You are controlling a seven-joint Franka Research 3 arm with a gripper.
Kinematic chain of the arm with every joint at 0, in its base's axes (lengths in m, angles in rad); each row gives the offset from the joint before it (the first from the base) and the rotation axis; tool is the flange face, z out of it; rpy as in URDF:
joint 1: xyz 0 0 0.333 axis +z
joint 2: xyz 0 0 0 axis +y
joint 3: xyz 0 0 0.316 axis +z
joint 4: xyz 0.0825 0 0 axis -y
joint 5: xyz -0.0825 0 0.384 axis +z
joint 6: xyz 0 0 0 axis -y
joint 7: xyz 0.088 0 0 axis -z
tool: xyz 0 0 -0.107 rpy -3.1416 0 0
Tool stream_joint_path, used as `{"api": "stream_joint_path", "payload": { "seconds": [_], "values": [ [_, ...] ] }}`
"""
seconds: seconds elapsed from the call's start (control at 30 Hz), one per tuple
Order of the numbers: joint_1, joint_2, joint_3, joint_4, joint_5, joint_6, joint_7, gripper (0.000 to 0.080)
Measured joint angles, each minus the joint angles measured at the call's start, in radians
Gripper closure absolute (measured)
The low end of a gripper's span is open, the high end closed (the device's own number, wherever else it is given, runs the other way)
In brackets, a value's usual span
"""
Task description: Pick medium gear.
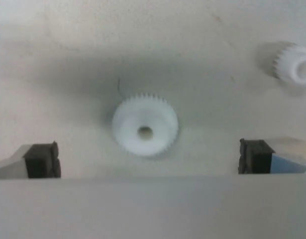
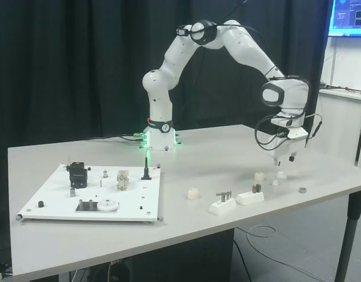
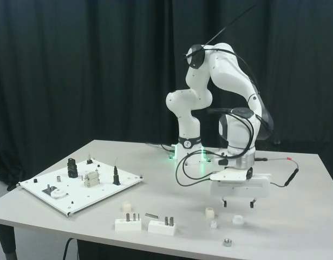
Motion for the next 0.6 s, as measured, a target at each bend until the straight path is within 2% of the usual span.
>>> {"api": "stream_joint_path", "payload": {
  "seconds": [0.23,0.6],
  "values": [
    [0.000,-0.034,-0.009,0.006,-0.002,-0.047,0.000,0.0003],
    [0.000,-0.060,-0.010,0.007,-0.004,-0.068,0.000,0.0003]
  ]
}}
